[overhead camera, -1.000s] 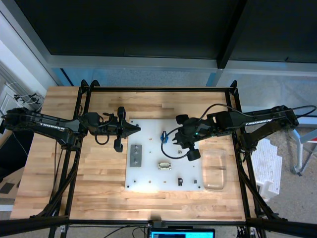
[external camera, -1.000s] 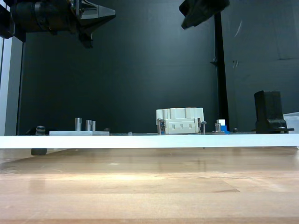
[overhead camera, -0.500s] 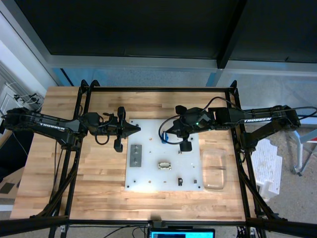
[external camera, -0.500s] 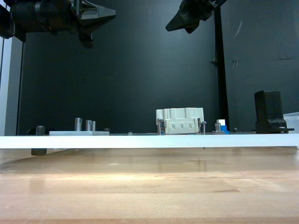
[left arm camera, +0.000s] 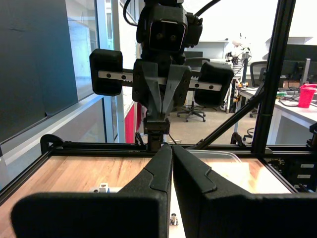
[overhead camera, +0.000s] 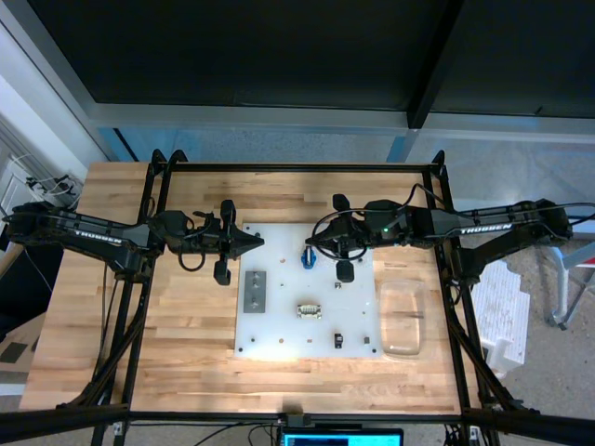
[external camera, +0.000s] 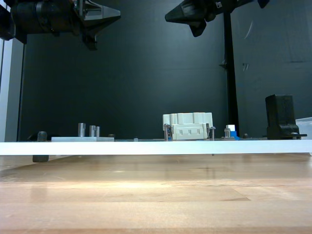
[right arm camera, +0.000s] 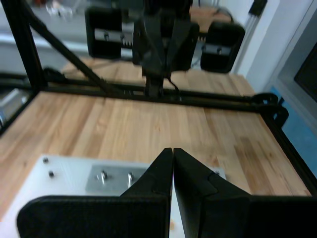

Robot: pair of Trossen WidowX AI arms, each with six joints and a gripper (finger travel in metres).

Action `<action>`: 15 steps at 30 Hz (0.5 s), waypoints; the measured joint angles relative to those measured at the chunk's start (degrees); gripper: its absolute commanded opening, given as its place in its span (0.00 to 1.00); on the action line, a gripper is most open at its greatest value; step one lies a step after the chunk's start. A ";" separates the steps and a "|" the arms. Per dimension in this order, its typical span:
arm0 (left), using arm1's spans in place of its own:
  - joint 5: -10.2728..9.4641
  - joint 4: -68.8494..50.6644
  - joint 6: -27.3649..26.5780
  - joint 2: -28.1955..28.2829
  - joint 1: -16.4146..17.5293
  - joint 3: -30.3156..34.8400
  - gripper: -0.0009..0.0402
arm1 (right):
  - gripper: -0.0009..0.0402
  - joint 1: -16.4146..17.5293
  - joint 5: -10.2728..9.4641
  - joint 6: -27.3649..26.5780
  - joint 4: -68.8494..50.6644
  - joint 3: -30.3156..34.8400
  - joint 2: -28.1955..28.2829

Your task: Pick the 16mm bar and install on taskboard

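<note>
The white taskboard (overhead camera: 279,321) lies mid-table, with its grey block (overhead camera: 254,291) and blue knob (overhead camera: 308,257). Short metal pegs (external camera: 81,129) stand upright on the block; I cannot tell whether one of them is the 16mm bar, and no bar shows anywhere else. My left gripper (overhead camera: 257,240) hovers shut and empty high over the board's far left corner, pointing right. Facing it, my right gripper (overhead camera: 316,236) is also shut, high above the blue knob, and nothing shows between its fingers (right arm camera: 161,166). In the low view both grippers hang far above the board (external camera: 156,147).
A clear plastic tray (overhead camera: 404,319) sits on the wood just right of the board. A cream connector (external camera: 187,126) and a black part (external camera: 281,117) rise from the board. The black frame rails (overhead camera: 297,168) border the table.
My right gripper has swung from near the tray, left and away over the board, and turned level to face the left gripper. The left arm has not moved.
</note>
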 measured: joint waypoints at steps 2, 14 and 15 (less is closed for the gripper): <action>0.00 0.00 0.00 0.00 0.00 -0.02 0.02 | 0.02 -0.31 -0.31 0.59 4.31 -2.01 -0.46; -0.02 0.00 0.00 0.02 0.00 0.00 0.02 | 0.02 -1.92 -0.92 4.57 19.37 -7.50 -1.01; 0.00 0.00 0.02 0.00 0.00 0.00 0.02 | 0.02 -1.92 -0.92 4.57 20.00 -7.78 -1.07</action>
